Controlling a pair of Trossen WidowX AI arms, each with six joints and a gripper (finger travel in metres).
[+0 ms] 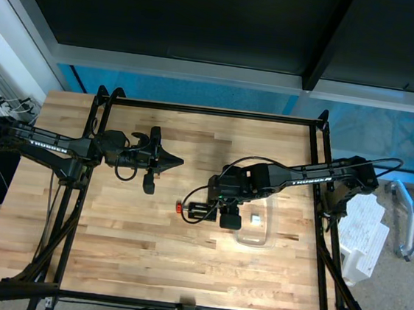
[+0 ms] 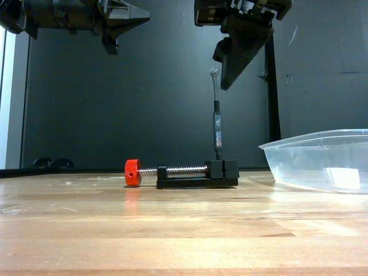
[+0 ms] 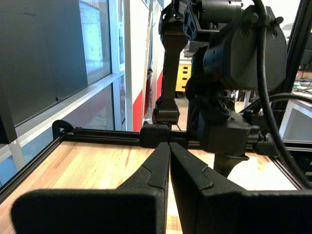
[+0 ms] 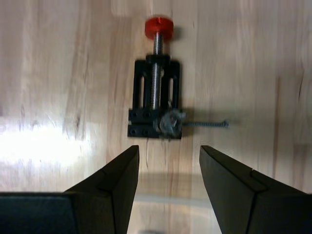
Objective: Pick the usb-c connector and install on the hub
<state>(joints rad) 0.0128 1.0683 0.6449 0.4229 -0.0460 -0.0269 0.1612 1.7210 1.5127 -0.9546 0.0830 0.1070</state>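
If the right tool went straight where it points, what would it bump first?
Probably the usb-c connector standing up in the hub, just below the open right tool. Depth is unclear. The left tool hangs shut, high at left.

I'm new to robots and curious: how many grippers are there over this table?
2. The left gripper hangs shut above the table's left half; the right gripper is open above the hub. None looks hidden.

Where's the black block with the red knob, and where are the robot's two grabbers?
hub (image 2: pixel 224 171): low view, its black end block.
left end effector (image 1: pixel 179 162): high view, shut fingertips, left of the hub.
right end effector (image 4: pixel 169 149): right wrist view, between open fingertips, raised near the hub.
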